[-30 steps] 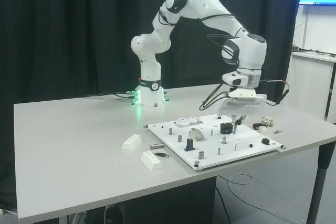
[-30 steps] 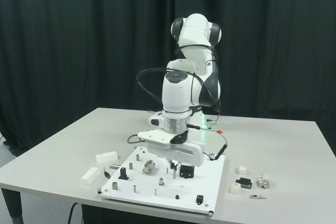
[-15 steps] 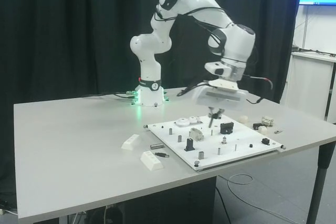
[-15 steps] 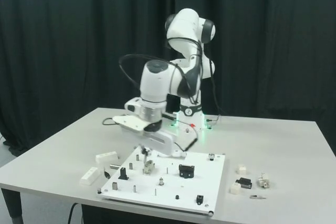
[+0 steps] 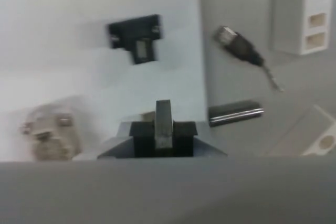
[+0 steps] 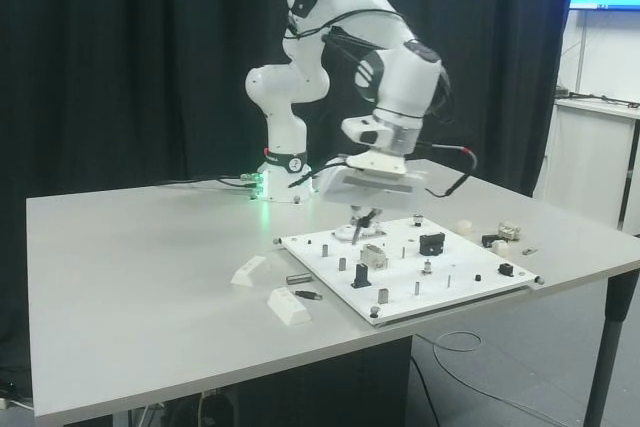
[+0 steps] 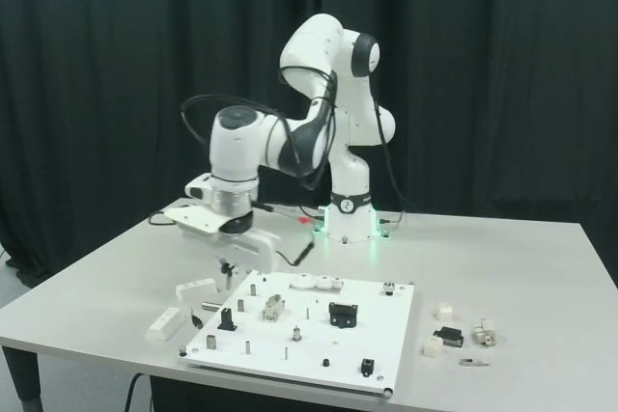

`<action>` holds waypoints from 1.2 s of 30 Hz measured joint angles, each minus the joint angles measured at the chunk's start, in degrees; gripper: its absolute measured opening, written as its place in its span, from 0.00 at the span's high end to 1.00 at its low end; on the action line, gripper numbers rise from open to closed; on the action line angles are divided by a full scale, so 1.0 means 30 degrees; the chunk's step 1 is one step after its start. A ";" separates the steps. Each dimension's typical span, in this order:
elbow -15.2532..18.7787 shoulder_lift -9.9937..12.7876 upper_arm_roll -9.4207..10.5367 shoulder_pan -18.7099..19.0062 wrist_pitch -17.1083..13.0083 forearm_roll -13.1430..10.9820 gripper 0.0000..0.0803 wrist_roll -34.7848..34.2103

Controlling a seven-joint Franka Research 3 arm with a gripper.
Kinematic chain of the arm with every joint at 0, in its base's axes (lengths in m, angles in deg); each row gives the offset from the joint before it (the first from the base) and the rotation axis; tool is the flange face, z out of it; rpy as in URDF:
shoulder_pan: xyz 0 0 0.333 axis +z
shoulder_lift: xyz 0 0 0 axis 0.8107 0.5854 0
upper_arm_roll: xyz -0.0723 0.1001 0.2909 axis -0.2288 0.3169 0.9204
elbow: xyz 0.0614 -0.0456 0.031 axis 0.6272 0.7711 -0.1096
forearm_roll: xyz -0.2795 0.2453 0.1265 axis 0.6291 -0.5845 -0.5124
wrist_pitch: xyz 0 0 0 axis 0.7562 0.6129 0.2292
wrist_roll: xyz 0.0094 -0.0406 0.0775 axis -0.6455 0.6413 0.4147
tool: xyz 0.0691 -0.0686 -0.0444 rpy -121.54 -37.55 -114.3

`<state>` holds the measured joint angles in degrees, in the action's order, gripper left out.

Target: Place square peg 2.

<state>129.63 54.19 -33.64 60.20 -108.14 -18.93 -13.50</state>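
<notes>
Gripper (image 6: 361,215) hangs above the white board's (image 6: 470,292) near-left edge, clamped on a slim grey square peg (image 5: 163,124) (held upright between the black fingertips, seemingly so it can drop straight into a socket), the table's (image 6: 130,267) loose cylinder (image 5: 235,113) just beside.

- The first room view looks from one side of the table (image 6: 150,277).
- The second room view faces the arm (image 7: 319,132).
- Both share the white board (image 7: 319,340).
- The wrist view looks down, close.

Even room light, wrist view blurred
</notes>
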 joint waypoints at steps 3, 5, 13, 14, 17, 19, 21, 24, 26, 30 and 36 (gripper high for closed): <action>0.0088 0.0000 0.0000 -0.0463 0.0000 0.0000 0.92 0.0547; 0.0162 0.0001 0.0000 -0.0778 0.0000 0.0000 0.92 0.0960; 0.0665 0.0003 -0.0001 -0.1739 -0.0173 0.0000 0.92 0.2119; 0.0748 0.0003 -0.0001 -0.1833 -0.0240 -0.0001 0.92 0.2208; 0.1026 0.0003 -0.0001 -0.2061 -0.0463 -0.0009 0.92 0.2524; 0.1224 0.0006 -0.0001 -0.2182 -0.0687 -0.0020 0.92 0.2734; 0.1416 0.0006 -0.0001 -0.2286 -0.0932 -0.0025 0.92 0.2851; 0.1656 0.0009 -0.0001 -0.2408 -0.1146 -0.0028 0.92 0.2900; 0.1752 0.0008 -0.0002 -0.2484 -0.1206 -0.0033 0.92 0.2900; 0.1887 0.0008 -0.0005 -0.2602 -0.1346 -0.0041 0.68 0.2900; 0.1996 0.0008 -0.0040 -0.2663 -0.1508 -0.0054 0.29 0.2900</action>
<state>135.62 54.22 -33.76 52.21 -112.67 -19.09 -4.80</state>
